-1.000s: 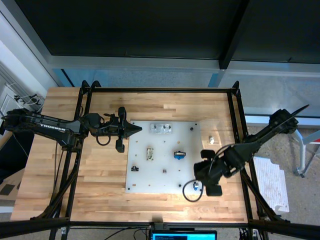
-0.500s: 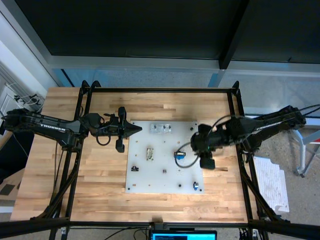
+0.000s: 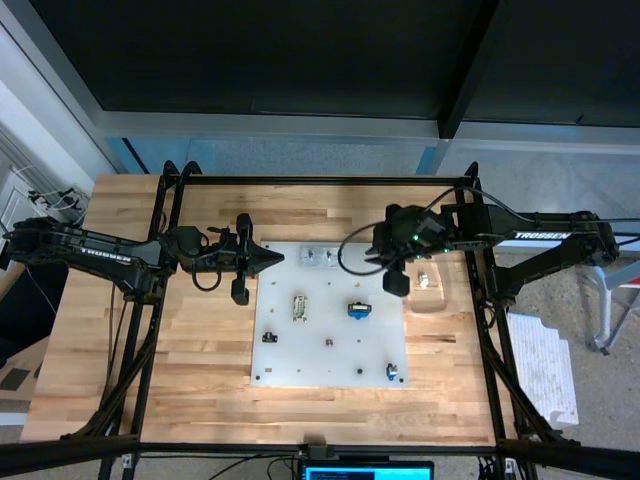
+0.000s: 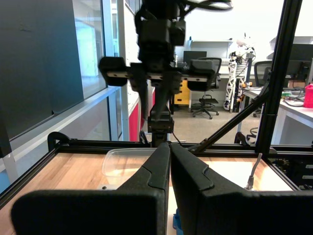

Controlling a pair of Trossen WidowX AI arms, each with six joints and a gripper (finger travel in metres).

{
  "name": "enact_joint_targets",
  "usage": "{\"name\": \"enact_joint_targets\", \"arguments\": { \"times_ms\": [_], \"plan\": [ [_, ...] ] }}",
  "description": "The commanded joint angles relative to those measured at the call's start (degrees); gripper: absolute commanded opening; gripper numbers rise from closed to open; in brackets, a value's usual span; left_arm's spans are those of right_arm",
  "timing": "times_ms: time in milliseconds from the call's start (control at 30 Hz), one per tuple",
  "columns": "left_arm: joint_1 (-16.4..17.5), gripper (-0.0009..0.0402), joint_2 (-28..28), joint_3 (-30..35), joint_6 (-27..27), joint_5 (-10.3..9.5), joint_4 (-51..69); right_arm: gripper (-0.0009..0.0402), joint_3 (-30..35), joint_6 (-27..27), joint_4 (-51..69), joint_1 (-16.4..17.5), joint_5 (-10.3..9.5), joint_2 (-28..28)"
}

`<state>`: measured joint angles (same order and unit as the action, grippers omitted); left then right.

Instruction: Pick the RJ45 connector and install on taskboard

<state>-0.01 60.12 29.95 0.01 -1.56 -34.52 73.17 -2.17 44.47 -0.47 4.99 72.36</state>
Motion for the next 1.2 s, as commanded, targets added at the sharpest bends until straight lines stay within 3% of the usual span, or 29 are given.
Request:
{"name": "enact_joint_targets", "arguments": {
  "times_ms": [33,200,433,1200],
  "plan": [
    [0.00,0.0000,0.00,0.00,-0.02,0.02,0.00,0.0041,-0.22,1.86,-4.81,-0.46,-2.34,0.00],
    [0.00,0.0000,0.00,0.00,0.00,0.02,0.00,0.0022,-1.90,2.71,-14.62,-0.83,-5.62,-0.07],
    [0.00,0.0000,0.00,0.00,0.00,0.02,0.00,0.0008,-6.27,2.67,-25.09,-1.05,-5.62,-1.44],
    [0.00,0.0000,0.00,0.00,-0.02,0.02,-0.02,0.0000,-31.71,-0.48,-63.12,-1.16,-5.16,-10.14]
  ]
}}
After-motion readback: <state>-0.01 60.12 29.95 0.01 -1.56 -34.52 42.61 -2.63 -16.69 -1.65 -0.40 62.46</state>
